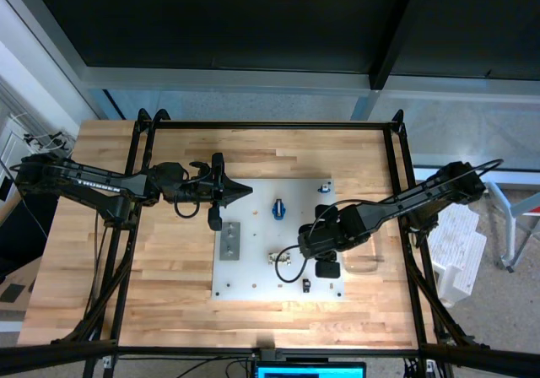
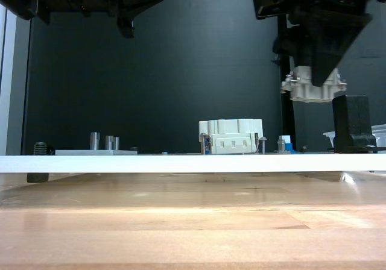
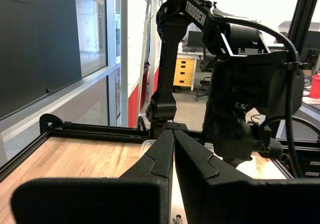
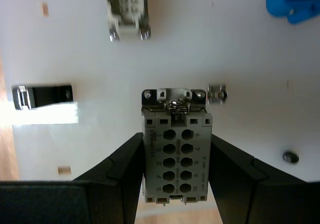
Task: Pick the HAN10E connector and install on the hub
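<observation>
Carrying the HAN10E connector [image 2: 312, 84] clamped in the right gripper [image 4: 176, 146], needing alignment over the hub [image 2: 232, 136] then lowering, with the left gripper [image 1: 243, 191] parked leftward, pinched closed.

place: robotics lab | cues: framed wooden table [image 1: 169, 260], yellow cabinet [image 3: 182, 70], glass partitions [image 3: 90, 34]

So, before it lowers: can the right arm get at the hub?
Likely yes. Right jaws, shut on the connector, hang above and beside the hub; nothing covers it. Left jaws, shut, hover over the plate's far left corner.
</observation>
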`<move>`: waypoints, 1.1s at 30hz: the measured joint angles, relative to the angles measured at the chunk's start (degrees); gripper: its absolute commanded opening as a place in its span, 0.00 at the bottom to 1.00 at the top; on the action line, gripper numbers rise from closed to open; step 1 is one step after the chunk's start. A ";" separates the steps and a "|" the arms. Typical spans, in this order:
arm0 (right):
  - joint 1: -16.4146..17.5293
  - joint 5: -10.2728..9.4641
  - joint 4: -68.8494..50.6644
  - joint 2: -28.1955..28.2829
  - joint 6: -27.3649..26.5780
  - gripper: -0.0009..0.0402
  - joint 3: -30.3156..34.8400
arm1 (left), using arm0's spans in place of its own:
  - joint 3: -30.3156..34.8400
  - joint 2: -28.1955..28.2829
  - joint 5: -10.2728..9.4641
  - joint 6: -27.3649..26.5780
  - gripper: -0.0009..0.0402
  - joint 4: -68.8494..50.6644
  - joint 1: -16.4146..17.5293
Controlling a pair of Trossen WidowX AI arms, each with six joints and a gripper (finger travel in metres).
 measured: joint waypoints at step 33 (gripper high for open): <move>-2.23 -0.02 0.79 15.58 -3.74 0.76 17.09 | 0.00 0.00 0.00 0.00 0.02 0.00 0.00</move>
